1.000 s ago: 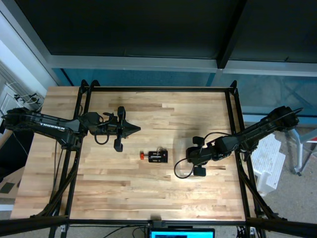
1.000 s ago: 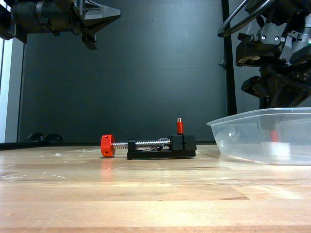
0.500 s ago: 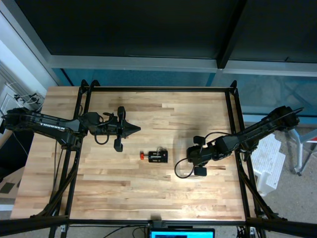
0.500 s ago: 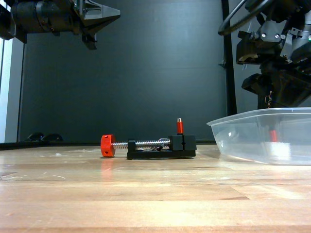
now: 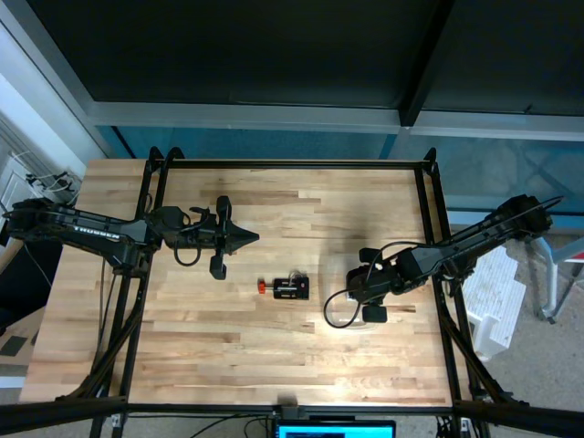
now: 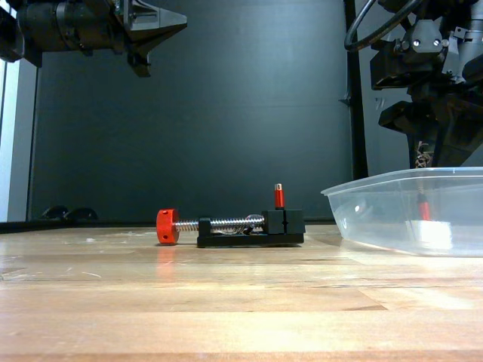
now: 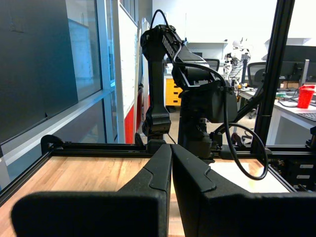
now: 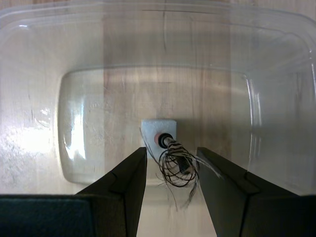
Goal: Pick the rca connector and install on the hub
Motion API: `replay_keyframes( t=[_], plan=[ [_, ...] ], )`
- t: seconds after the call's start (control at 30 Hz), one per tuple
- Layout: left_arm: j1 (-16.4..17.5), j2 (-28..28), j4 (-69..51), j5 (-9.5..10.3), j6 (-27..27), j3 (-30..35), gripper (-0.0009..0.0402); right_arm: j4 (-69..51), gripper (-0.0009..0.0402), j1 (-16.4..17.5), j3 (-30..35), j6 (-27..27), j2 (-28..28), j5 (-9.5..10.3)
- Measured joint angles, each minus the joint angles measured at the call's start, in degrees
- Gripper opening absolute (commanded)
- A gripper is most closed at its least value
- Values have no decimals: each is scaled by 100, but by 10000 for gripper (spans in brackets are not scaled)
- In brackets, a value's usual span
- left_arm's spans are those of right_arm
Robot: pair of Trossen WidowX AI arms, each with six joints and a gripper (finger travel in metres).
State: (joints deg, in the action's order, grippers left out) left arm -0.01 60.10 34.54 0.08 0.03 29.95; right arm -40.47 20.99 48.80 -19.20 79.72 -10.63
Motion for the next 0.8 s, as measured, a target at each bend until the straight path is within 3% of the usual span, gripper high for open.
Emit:
replay_keyframes(
  t=[0.2, 0.8],
  plan=[
    [0, 2, 0, -2, 0, 0, 0, 33, 139, -11, 4, 13, 188, 127],
    [0, 0, 0, 0, -2, -2, 0, 372, 139, -37, 7, 42, 614, 7]
  ],
)
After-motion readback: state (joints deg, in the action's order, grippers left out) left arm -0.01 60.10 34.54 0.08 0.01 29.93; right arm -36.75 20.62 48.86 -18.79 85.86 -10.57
